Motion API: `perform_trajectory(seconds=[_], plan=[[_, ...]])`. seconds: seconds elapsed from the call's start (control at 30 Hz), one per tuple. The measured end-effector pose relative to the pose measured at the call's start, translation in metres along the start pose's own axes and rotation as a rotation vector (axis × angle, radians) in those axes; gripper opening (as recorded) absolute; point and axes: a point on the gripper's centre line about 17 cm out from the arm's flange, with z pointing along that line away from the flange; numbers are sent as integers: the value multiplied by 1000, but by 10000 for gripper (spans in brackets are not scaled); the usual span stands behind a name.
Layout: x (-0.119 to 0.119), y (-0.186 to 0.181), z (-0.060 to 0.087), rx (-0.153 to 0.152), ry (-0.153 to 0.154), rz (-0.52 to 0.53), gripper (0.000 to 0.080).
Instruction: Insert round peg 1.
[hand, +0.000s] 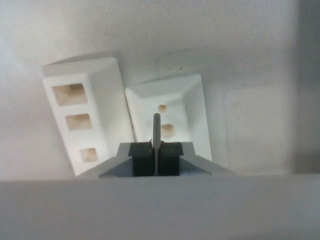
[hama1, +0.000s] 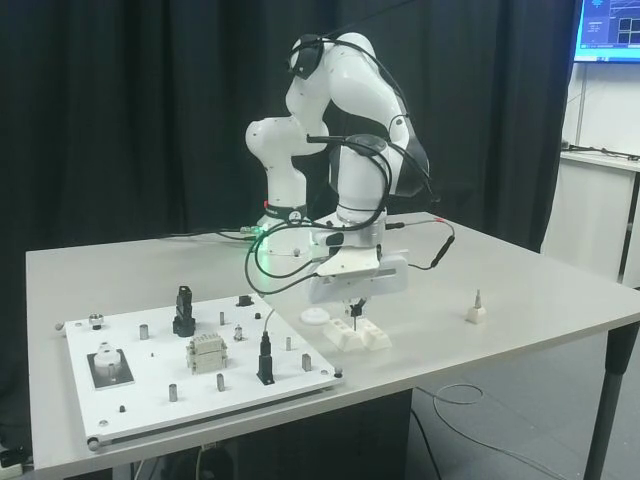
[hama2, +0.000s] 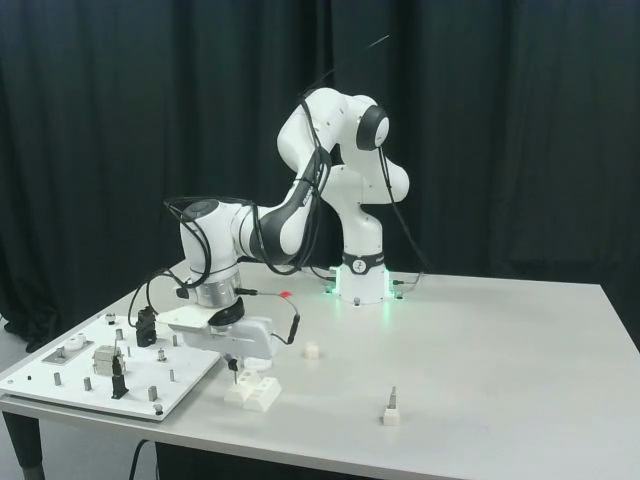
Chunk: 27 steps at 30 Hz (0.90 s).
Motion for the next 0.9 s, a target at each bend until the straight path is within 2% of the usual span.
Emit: perform_trajectory(seconds=[0.57, 0.9], plan=[[-1, 4, -8, -14, 0, -4, 27], [-14, 24, -10, -56, -38, -16, 27]])
